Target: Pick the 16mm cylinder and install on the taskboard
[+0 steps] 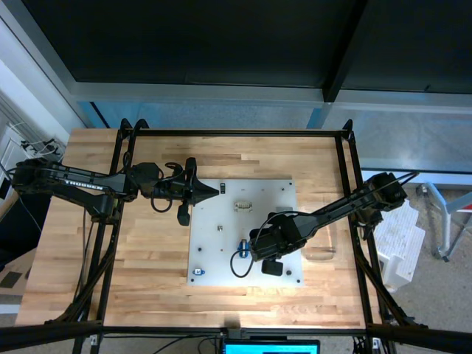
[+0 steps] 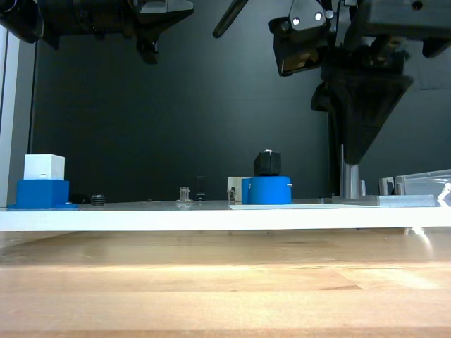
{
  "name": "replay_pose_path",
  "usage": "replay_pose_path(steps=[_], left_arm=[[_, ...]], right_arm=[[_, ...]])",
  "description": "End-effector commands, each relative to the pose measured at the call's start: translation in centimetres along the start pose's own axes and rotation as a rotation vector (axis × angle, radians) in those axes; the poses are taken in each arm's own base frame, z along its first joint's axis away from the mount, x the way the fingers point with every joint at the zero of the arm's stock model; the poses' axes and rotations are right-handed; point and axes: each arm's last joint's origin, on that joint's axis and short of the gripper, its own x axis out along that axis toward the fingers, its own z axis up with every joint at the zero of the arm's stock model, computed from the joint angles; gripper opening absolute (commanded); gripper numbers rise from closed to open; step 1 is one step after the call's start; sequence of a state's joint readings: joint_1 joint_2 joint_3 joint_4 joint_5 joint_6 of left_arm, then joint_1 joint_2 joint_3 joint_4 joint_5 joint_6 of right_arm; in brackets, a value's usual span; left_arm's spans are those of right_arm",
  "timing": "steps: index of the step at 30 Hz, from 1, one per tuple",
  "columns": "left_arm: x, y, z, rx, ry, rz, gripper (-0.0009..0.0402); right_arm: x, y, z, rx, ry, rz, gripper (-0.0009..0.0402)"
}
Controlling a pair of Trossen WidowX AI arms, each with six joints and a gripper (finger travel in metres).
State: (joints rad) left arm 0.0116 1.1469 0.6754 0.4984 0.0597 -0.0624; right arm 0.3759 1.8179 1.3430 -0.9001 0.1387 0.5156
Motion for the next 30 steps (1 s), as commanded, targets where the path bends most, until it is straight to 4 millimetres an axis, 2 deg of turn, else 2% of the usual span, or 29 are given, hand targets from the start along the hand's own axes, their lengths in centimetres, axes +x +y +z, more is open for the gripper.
replay_pose_path(steps=[1, 30], left_arm=[[0.01, 0.00, 0.00, 0.000, 0.000, 0.000, 0.0000], [0.00, 0.01, 0.01, 0.000, 0.000, 0.000, 0.0000]], right_arm=[[0.89, 0.25, 0.05, -0.003, 0.022, 0.011, 0.0018], [1.31, 0.35, 0.13, -0.008, 0.029, 0.016, 0.0018]])
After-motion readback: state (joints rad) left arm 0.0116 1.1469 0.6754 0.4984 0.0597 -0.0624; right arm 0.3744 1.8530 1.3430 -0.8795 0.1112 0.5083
